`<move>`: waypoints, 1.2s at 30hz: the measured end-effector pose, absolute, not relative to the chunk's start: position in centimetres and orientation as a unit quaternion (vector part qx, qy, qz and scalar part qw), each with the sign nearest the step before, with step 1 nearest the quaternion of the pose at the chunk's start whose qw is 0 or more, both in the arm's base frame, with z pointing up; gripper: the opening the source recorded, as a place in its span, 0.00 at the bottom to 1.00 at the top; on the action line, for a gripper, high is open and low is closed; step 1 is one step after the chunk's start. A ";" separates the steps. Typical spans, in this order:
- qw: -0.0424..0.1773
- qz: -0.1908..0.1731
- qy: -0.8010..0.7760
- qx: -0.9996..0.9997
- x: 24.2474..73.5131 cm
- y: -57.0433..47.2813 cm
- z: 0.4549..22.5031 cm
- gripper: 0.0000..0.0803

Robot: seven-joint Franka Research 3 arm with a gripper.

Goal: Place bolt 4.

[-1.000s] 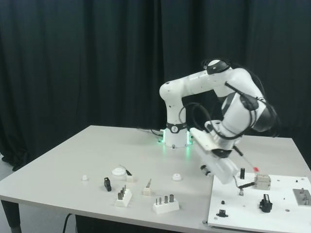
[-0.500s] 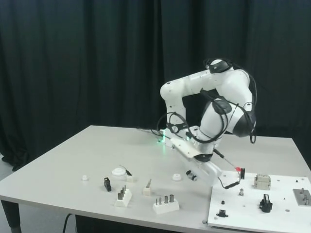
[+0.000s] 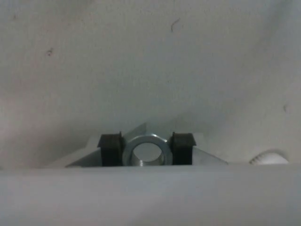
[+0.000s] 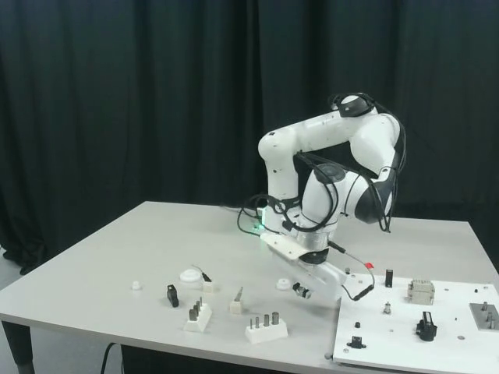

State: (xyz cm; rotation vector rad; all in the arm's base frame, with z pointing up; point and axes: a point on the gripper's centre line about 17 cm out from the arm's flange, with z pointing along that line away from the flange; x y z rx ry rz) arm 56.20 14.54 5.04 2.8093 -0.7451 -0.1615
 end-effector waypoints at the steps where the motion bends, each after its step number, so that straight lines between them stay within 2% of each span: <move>1: 0.112 -0.053 -0.253 0.959 56.2 14.4 4.9 0.28; 19: 0.049 -0.012 -0.228 0.972 56.2 13.5 2.4 0.28; 36: 0.024 0.000 -0.221 0.975 55.9 12.8 0.7 0.28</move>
